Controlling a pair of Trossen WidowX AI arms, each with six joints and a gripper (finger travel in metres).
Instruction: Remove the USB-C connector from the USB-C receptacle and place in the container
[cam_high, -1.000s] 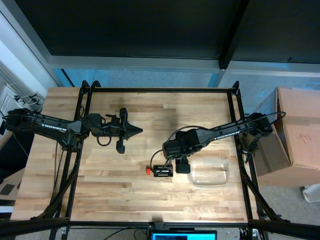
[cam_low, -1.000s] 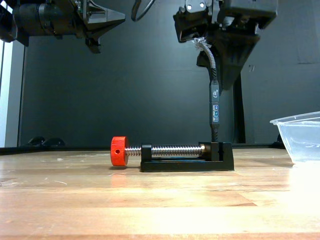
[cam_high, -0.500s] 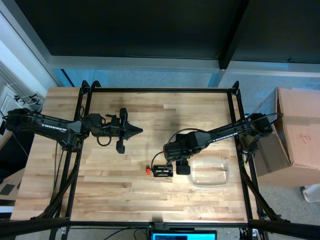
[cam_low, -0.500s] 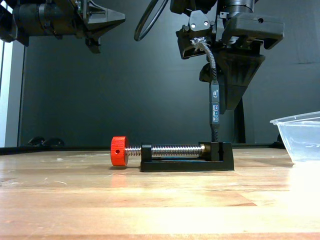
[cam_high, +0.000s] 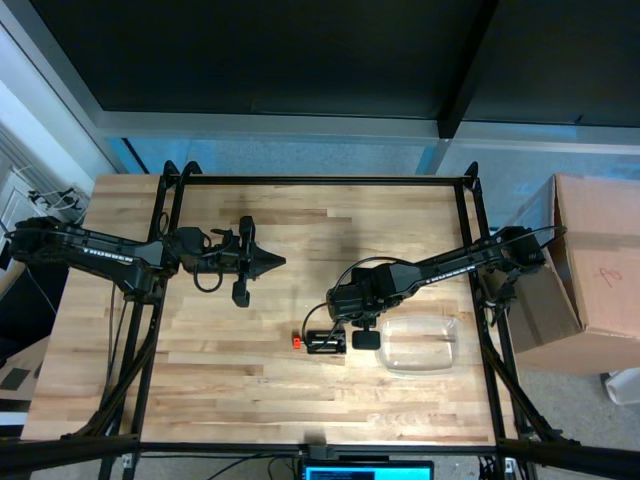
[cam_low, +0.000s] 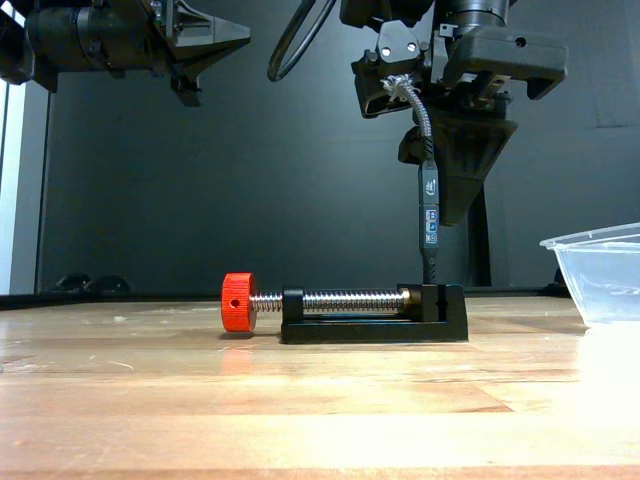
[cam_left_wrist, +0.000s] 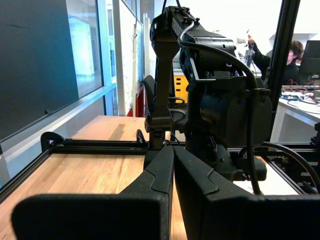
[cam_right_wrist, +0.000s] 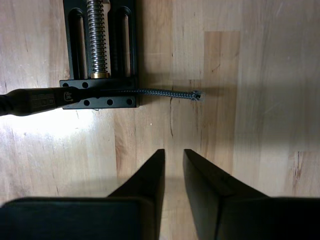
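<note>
Black stiff USB-C connector (cam_low: 429, 215) with braided cable stands upright, seated in black metal screw clamp (cam_low: 372, 328). Right gripper (cam_right_wrist: 173, 152) beside it, narrowly parted, empty. Left gripper (cam_left_wrist: 173, 150) high, well apart, clenched on nothing.

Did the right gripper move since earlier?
Yes: right gripper came down toward the black red-knobbed vise, where the black USB-C connector stands upright; left gripper hangs high at left.

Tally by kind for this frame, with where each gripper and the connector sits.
Red-knobbed clamp: 1
USB-C connector: 1, upright in the clamp, unheld
Clear container: 1
Grippers: 2 (left gripper raised at left, shut; right gripper beside the connector, open)
Total: 5
</note>
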